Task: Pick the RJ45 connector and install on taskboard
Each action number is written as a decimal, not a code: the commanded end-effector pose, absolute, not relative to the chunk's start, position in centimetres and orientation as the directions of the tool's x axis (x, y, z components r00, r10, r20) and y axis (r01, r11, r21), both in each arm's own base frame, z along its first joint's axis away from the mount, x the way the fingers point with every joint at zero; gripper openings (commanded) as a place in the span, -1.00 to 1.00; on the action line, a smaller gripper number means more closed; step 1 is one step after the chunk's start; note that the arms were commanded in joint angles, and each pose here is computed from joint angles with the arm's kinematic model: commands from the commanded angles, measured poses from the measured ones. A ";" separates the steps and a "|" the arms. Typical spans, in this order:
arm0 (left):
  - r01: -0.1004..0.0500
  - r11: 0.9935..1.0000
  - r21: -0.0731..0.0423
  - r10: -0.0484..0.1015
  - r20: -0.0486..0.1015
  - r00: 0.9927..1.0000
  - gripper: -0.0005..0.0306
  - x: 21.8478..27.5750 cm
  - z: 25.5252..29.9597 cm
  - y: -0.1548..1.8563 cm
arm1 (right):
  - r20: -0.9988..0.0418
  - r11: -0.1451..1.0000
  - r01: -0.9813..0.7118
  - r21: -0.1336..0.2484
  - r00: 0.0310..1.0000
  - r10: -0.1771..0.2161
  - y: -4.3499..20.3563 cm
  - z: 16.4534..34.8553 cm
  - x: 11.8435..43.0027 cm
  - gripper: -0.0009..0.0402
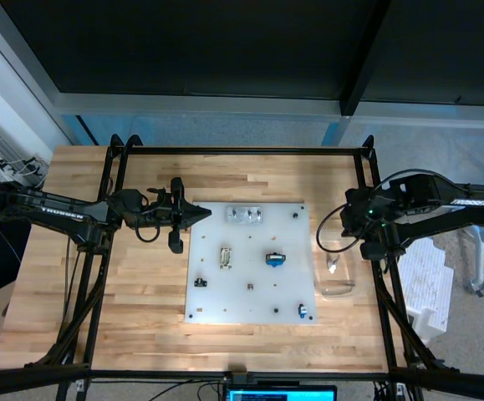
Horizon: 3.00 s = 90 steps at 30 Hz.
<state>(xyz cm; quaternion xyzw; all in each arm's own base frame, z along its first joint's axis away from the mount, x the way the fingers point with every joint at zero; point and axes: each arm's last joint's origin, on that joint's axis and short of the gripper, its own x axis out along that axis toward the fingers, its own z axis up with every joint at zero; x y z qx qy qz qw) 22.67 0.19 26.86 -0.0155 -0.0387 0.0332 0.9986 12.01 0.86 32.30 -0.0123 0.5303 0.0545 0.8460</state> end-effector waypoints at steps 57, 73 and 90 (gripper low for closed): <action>-0.065 0.997 -0.034 0.067 0.076 0.995 -0.96 22.67 26.86 0.19 | -0.975 0.988 -0.154 -0.029 0.222 0.006 5.6 22.9 14.0 -0.09; -0.065 0.997 -0.034 0.067 0.076 0.995 -0.97 22.67 26.86 0.19 | -0.976 0.987 -0.156 -0.028 0.219 0.007 5.8 21.2 14.4 -0.09; -0.065 0.997 -0.034 0.067 0.076 0.995 -0.97 22.67 26.86 0.19 | -0.979 0.990 -0.141 -0.027 0.204 0.003 5.9 20.5 14.5 -0.09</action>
